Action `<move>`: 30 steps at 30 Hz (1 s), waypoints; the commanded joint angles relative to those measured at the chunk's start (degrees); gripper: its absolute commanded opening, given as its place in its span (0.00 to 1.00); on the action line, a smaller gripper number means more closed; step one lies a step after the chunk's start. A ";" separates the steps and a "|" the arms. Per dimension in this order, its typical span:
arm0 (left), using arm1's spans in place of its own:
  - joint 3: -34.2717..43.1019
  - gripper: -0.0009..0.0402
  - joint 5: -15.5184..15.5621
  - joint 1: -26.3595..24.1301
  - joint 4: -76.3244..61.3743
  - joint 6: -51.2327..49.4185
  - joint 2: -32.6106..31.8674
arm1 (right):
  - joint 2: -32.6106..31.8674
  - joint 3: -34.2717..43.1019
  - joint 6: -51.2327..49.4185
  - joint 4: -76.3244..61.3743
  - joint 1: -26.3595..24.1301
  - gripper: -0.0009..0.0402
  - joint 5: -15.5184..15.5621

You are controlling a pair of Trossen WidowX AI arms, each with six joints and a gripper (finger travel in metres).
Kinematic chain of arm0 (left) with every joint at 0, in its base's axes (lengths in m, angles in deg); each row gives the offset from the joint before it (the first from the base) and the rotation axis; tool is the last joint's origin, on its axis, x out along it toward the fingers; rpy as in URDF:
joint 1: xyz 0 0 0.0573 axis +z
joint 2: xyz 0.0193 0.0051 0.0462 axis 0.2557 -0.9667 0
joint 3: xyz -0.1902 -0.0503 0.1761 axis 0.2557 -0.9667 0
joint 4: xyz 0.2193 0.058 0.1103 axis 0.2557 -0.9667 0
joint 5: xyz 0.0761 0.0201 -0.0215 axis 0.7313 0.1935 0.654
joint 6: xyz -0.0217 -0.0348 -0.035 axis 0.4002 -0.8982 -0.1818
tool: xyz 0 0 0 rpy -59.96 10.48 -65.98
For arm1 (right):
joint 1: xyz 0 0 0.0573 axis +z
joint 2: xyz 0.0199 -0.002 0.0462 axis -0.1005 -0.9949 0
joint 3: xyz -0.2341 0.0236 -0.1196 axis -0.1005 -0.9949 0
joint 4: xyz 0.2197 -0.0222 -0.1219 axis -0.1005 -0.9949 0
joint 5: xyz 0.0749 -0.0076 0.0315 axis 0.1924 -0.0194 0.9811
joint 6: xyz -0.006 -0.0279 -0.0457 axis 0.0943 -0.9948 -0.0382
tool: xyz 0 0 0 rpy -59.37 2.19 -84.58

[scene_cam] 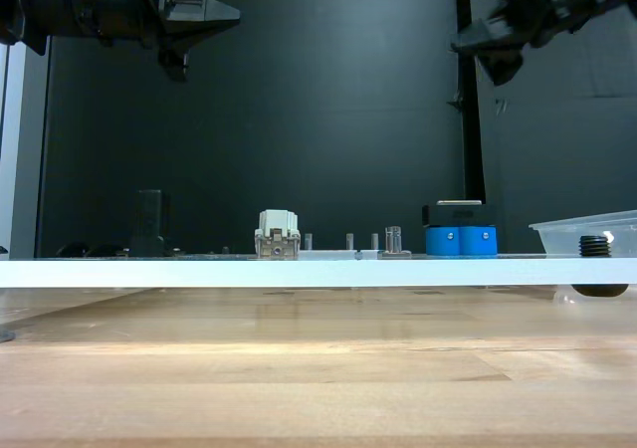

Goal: Pick the RJ45 connector and install on the taskboard

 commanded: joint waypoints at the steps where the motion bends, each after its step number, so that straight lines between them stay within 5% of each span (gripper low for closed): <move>1: 0.00 0.02 -0.02 0.02 0.00 0.00 0.00 | 0.00 4.59 -1.97 -14.25 0.11 0.02 0.04; 11: 0.00 0.02 -0.02 0.02 0.00 0.00 0.00 | 0.07 12.22 -3.06 -42.16 1.66 0.02 1.51; 23: 0.00 0.02 -0.02 0.02 0.00 0.02 0.00 | 1.40 13.29 -3.02 -54.90 2.89 0.03 1.46; 30: 0.00 0.02 -0.02 0.00 0.02 0.02 0.00 | 1.44 13.16 -2.89 -58.82 3.04 0.14 0.98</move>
